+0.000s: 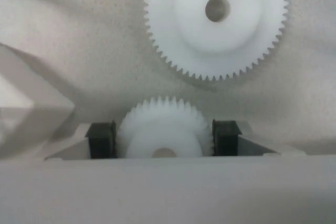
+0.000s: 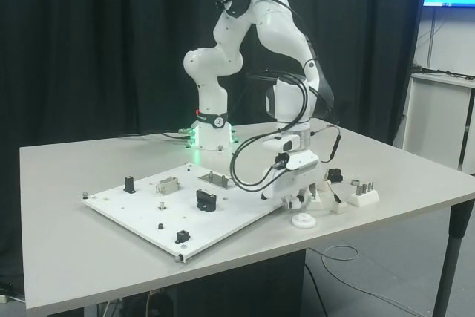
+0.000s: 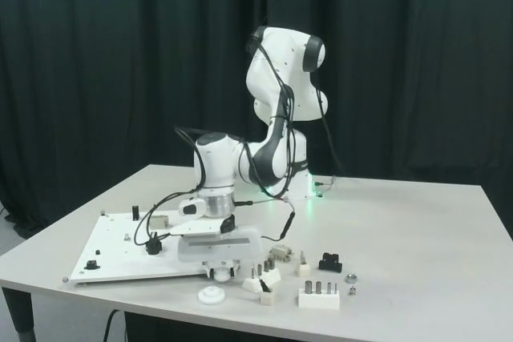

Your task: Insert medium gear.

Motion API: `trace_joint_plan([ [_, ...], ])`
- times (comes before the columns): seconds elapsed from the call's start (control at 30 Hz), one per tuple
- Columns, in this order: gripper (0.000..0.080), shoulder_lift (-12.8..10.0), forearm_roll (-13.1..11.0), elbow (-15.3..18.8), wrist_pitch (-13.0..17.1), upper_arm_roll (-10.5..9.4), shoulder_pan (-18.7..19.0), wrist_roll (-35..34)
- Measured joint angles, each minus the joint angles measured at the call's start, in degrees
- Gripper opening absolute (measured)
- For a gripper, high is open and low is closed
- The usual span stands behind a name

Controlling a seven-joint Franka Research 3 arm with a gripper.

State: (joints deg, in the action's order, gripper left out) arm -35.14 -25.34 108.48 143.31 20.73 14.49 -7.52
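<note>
Gripper (image 1: 164,139) low over the grey table (image 2: 89,250), just off the edge of the white board (image 2: 141,206); its black fingers (image 1: 101,139) clamped on either side of the medium gear (image 1: 164,129), teeth pressed against the pads. A larger white gear (image 1: 217,22) lies flat on the table near the held one, apart from it. White holders with pins (image 3: 318,297) sit nearby on the table.

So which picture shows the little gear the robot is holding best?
The wrist view: the medium gear sits clamped between the tool's black pads, teeth plain. In both room views the tool hides it.
</note>
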Motion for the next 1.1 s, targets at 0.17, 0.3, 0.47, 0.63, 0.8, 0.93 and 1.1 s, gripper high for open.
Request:
trace_joint_plan([
  [0.17, 0.0396, 0.8, 0.0, -0.1, -1.2, 0.32, 0.0, 0.0],
  [0.3, 0.0396, 1.2, 0.0, -0.1, -1.8, 0.46, 0.0, 0.0],
  [0.47, 0.0396, 1.3, 0.0, -0.2, -2.1, 0.55, 0.0, 0.0],
  [0.63, 0.0396, 1.3, 0.0, -0.4, -2.2, 0.55, 0.0, 0.0],
  [0.8, 0.0396, 1.3, 0.0, -0.5, -2.2, 0.55, 0.0, 0.0],
  [0.93, 0.0396, 1.3, 0.0, -0.6, -2.2, 0.55, 0.0, 0.0],
  [1.1, 0.0396, 1.3, 0.0, -0.7, -2.3, 0.55, 0.0, 0.0],
])
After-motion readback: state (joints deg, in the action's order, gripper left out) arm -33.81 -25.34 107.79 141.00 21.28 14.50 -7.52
